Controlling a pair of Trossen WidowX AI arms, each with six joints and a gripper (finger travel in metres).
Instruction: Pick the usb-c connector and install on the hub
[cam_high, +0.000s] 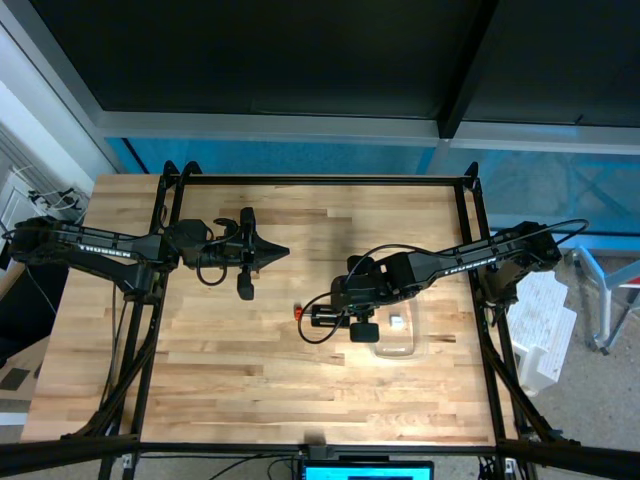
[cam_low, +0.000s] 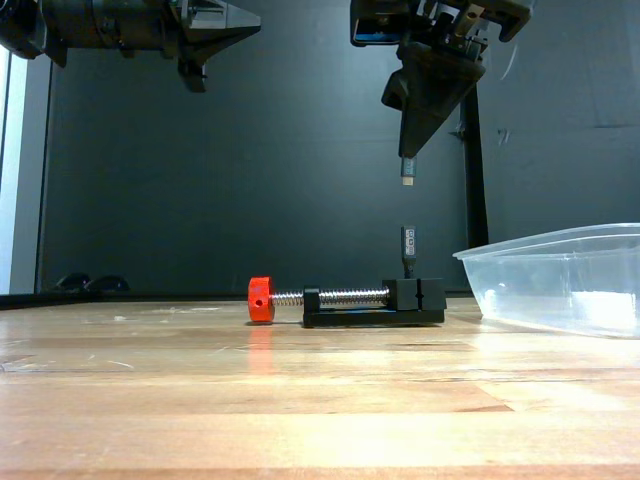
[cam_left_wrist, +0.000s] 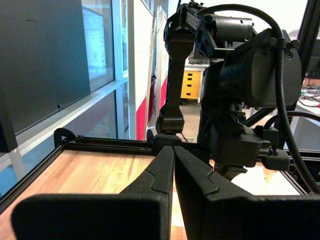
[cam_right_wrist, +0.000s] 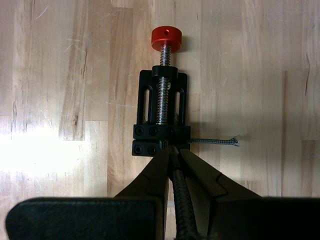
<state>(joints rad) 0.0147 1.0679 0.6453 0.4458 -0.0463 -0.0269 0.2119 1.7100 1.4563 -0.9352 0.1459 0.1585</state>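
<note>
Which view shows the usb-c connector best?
Low view: the usb-c connector hangs from the shut right gripper, apart above the hub. Right wrist shows only a braided cable between the fingers; high view hides it under the arm. The left gripper, shut, sits at the table's left; its view misses it.

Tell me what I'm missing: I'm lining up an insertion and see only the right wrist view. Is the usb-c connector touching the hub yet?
Observer: No. In the low view the usb-c connector hangs from the right gripper, with open air between it and the hub.
Operator: Is it over the right spot?
Observer: Roughly. It hangs above the thin dark pin that stands up from the hub's block end, opposite the red-orange knob.
Operator: Where is the other arm?
Observer: The left gripper is parked up high at the left, fingers shut, well apart from the hub.
</note>
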